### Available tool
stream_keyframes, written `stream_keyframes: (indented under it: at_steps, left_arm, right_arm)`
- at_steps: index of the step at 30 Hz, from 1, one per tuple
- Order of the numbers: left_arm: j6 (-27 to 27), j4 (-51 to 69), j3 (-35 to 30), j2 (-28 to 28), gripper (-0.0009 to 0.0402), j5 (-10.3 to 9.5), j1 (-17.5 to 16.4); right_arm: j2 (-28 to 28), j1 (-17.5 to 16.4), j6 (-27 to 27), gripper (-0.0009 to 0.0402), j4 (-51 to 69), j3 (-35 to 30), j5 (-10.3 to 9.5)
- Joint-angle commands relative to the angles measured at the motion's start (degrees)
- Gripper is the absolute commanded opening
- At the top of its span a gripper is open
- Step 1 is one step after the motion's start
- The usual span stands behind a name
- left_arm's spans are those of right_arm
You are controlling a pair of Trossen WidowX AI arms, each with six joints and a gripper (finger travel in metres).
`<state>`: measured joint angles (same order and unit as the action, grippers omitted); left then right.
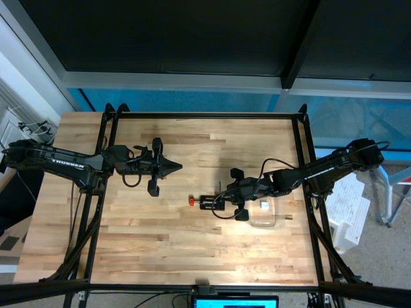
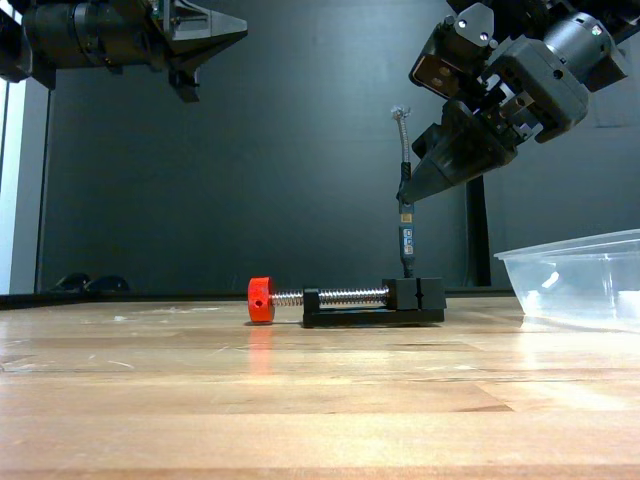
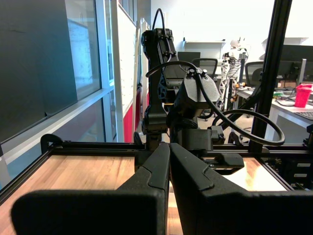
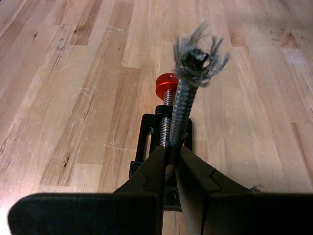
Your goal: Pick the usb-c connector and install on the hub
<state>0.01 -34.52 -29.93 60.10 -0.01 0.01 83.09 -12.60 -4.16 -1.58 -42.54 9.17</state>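
- Table [image 1: 160,244]: wooden top carrying all task parts; both arms reach inward over it.
- Left gripper [image 1: 177,167]: held high above the table on the left side, well apart from the hub [image 2: 418,298]. Fingers are pressed together and hold nothing.
- Right gripper [image 2: 410,190]: positioned directly above the hub and angled downward. Fingers pinch the grey braided stem [image 4: 181,107].
- Clear tray [image 2: 590,290]: rests on the table just beside the hub, on the right arm's side.
- Hub: lies flat on the table. Its long axis runs left to right, with the red-orange knob [image 2: 260,299] toward the left arm and the black block toward the clear tray.
- Grey braided stem: stands upright from the hub block, frayed at its free end.
- Usb-c connector [image 1: 263,205]: small white piece, apparently lying inside the clear tray, untouched. It sits toward the right arm's base, on the side of the hub away from the knob. The right arm is much the nearer. Judged requirement: release the stem, shift over the tray, descend.
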Motion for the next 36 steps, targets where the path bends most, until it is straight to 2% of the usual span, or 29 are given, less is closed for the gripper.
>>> stream_keyframes:
  at_steps: [1, 36]
  left_arm:
    - [0.0, 0.0, 0.0, 0.0, 0.0000, 0.00, 0.0]
    - [0.0, 0.0, 0.0, 0.0, 0.0000, 0.00, 0.0]
  right_arm:
    - [0.9, 0.0, -0.1, 0.0000, -0.8, 0.0, -0.31]
    - [0.9, 0.0, 0.8, 0.0000, 0.5, -0.4, -0.09]
